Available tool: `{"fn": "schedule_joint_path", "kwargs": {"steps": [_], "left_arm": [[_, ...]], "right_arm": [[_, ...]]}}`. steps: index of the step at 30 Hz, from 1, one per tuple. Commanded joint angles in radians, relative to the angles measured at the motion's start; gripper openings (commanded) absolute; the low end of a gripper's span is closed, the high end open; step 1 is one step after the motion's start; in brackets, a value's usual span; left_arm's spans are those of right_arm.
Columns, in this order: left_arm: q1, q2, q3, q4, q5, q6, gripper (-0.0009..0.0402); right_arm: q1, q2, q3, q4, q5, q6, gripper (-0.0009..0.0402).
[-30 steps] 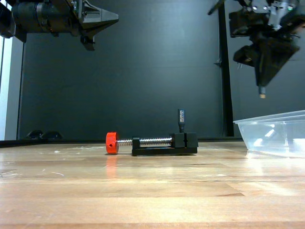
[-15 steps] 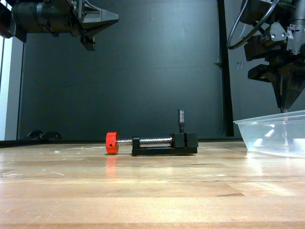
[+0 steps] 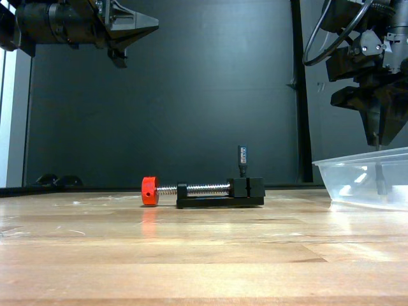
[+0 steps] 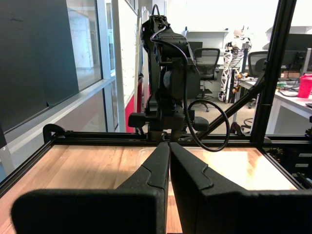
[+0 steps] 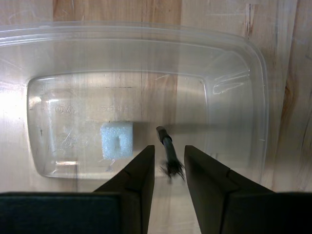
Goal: Remove the USB-C connector from taskboard and place in the container
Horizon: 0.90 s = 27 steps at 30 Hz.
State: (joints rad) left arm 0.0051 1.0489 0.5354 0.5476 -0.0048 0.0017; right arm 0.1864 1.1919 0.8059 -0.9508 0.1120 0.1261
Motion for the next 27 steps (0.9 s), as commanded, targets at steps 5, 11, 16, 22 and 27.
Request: {"fn": "schedule_joint_path", "kwargs": {"steps": [5,11,16,22,27], "left_arm": [[0.000,0.000,0.000,0.000,0.000,0.000,0.0000],[0.000,0.000,0.000,0.000,0.000,0.000,0.0000],[0.000,0.000,0.000,0.000,0.000,0.000,0.0000],[0.000,0.000,0.000,0.000,0.000,0.000,0.0000],[0.000,0.000,0.000,0.000,0.000,0.000,0.0000]], "right_arm": [[0.002,0.001,0.005,-0.002,0.001,0.001,0.0115],[0.002,0.001,0.060,-0.033,0.000,0.025,0.0130],[0.004,0.001,0.117,-0.095,-0.008,0.027,0.0136],[0.004,0.001,0.150,-0.118,-0.008,0.026,0.0140],[0.003,0.001,0.149,-0.118,-0.007,0.027,0.0140]]}}
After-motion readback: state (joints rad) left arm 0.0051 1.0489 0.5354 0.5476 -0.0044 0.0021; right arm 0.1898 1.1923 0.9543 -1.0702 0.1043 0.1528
